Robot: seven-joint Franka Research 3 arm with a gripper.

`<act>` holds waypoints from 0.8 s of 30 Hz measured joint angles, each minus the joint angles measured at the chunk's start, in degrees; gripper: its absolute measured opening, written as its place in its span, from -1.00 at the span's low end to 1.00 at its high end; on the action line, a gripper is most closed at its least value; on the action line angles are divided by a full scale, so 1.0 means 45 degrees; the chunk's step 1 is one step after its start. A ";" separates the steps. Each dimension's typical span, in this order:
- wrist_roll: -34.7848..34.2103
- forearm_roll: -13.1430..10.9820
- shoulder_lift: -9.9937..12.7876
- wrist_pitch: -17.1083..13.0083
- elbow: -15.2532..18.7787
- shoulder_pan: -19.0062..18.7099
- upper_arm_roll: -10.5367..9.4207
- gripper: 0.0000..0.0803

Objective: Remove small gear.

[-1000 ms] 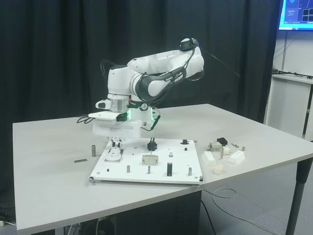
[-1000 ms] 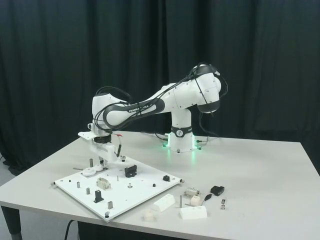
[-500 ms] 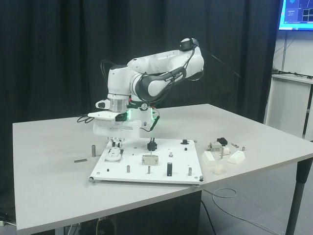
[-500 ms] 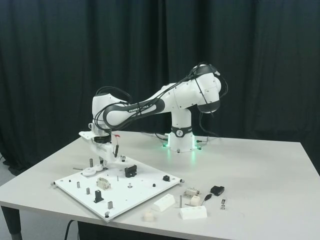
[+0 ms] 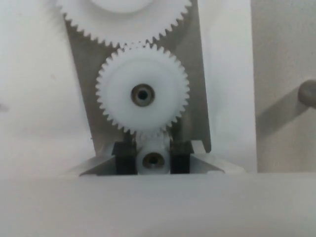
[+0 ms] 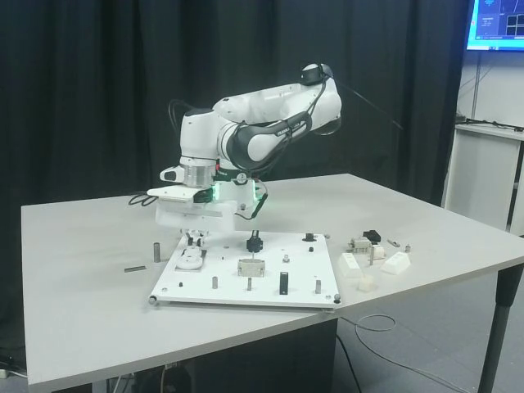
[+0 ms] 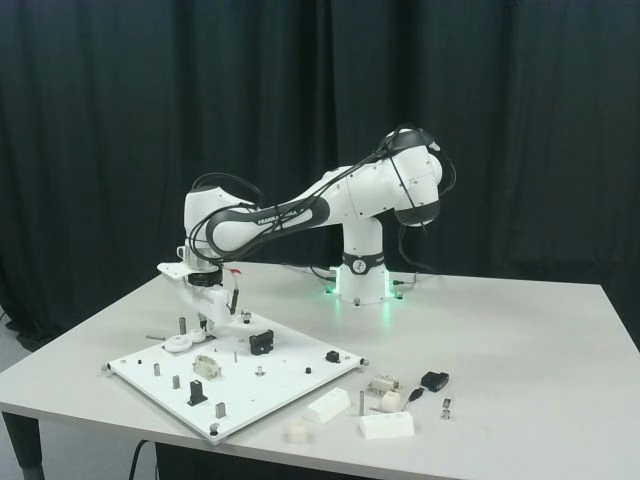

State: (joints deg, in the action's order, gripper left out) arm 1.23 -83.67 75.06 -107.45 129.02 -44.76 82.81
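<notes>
Nothing on the table has visibly shifted since the earlier frames; the arm (image 6: 262,123) stays bent low over the far left corner of the white board (image 6: 270,286), with at most a slight change at the wrist. From both room cameras the gripper (image 6: 195,237) is mostly hidden under the white wrist housing, and the gears beneath it appear only as a pale round patch (image 7: 181,344), too small to separate. The wrist view is the only close look: its lower part is blocked by a blurred white band, the large gear (image 5: 123,19) is cut off by the picture edge, and a grey peg (image 5: 308,94) is cut off at another edge. The small gear (image 5: 152,153) is white with a dark central bore, sitting on the grey plate (image 5: 190,74) set into the board, its teeth meshing with the middle gear (image 5: 142,94); only part of its rim shows. The two black fingers (image 5: 123,157) stand on either side of it, clenched against its flanks, so the gripper (image 5: 152,158) is grasping the small gear, which sits seated in its place.
</notes>
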 joint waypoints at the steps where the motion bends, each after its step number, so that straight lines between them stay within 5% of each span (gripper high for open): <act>1: 0.0109 0.0000 0.0000 -0.0001 0.0000 -0.0002 0.0000 -0.65; 13: 0.2428 0.0006 0.0000 0.0000 0.0002 -0.0004 0.0007 -0.65; 24: -0.0278 0.0005 -0.0005 0.0000 0.0008 -0.0007 0.0022 -0.65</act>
State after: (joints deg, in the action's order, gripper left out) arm -0.02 -83.65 75.03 -107.45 129.06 -44.79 82.91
